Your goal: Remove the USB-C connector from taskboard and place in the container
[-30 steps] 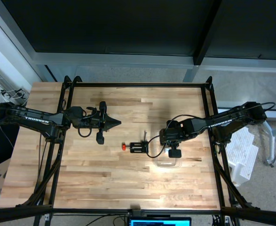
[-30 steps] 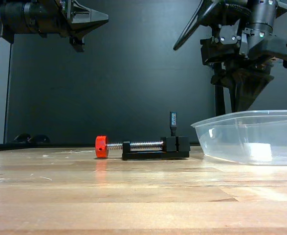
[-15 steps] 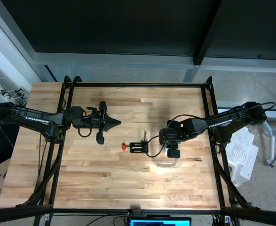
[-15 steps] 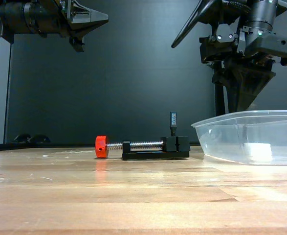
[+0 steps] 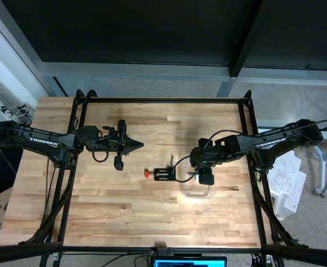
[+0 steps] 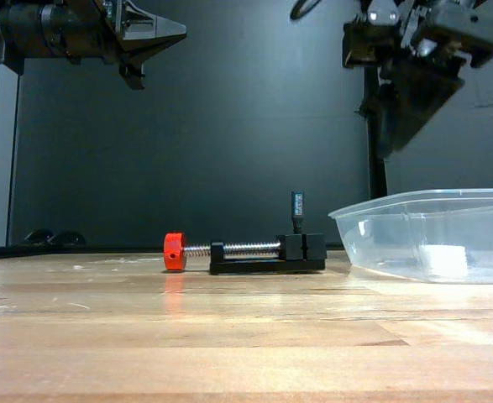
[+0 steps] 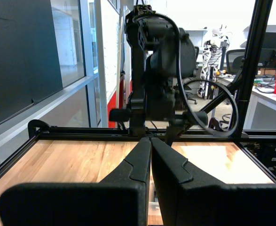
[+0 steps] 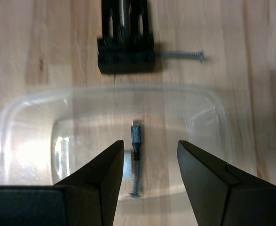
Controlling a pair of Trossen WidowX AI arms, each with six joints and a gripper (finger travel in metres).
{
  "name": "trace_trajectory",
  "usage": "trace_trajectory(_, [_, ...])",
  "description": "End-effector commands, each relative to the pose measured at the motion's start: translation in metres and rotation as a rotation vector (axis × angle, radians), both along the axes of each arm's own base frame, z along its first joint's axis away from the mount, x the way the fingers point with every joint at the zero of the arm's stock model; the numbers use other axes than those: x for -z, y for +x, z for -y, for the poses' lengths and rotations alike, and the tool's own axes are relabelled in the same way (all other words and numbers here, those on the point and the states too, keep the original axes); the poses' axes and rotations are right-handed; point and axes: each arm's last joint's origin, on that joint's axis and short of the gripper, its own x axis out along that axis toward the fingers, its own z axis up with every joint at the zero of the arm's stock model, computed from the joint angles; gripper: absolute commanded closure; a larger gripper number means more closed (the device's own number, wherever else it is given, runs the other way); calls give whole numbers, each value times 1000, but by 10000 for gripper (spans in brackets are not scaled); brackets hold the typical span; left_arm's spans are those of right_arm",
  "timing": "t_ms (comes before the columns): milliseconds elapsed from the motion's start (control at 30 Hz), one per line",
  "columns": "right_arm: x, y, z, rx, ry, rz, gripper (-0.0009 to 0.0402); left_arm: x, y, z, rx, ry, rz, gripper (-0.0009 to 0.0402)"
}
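The USB-C connector [image 8: 136,135], a small grey-silver piece with a thin braided tail, lies flat inside the clear container [image 8: 213,101]. My right gripper [image 8: 151,150] hangs open well above it with nothing between its fingers, and shows high over the container [image 6: 380,243] in the low view [image 6: 393,134]. Just left of the container [image 5: 199,194] sits the black taskboard [image 5: 163,174] with its red-orange knob [image 6: 174,251]. A small dark upright piece [image 6: 297,206] stands in the taskboard [image 6: 267,256]. My left gripper [image 5: 138,146] is shut, parked high over the table's left half.
A thin braided strand [image 8: 180,55] lies on the wood beside the taskboard [image 8: 126,59]. A small white block [image 6: 443,259] shows inside the container. The black frame rails [image 5: 247,139] run along the table's sides and back.
My right gripper has risen from just above the container to a higher position. The left arm, taskboard and container have not moved.
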Motion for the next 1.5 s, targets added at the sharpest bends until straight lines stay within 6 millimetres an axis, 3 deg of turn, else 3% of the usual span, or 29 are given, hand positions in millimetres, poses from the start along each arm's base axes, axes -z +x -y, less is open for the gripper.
trace_trajectory(33, [-12,-3,1,-1,11,83,257,0,0,0,0,0,1,393])
trace_trajectory(167, [-21,-4,5,18,1,197,291,0,0,0,0,0,0,393])
trace_trajectory(433, [-36,-4,13,14,6,449,398,0,0,0,0,0,0,393])
trace_trajectory(833, [-39,-10,37,-32,-4,802,393,0,0,0,0,0,0,393])
trace_trajectory(1067, [-31,-15,45,-49,35,962,393,0,0,0,0,0,0,393])
trace_trajectory(1500, [-28,-17,50,-35,34,1077,393,0,0,0,0,0,0,393])
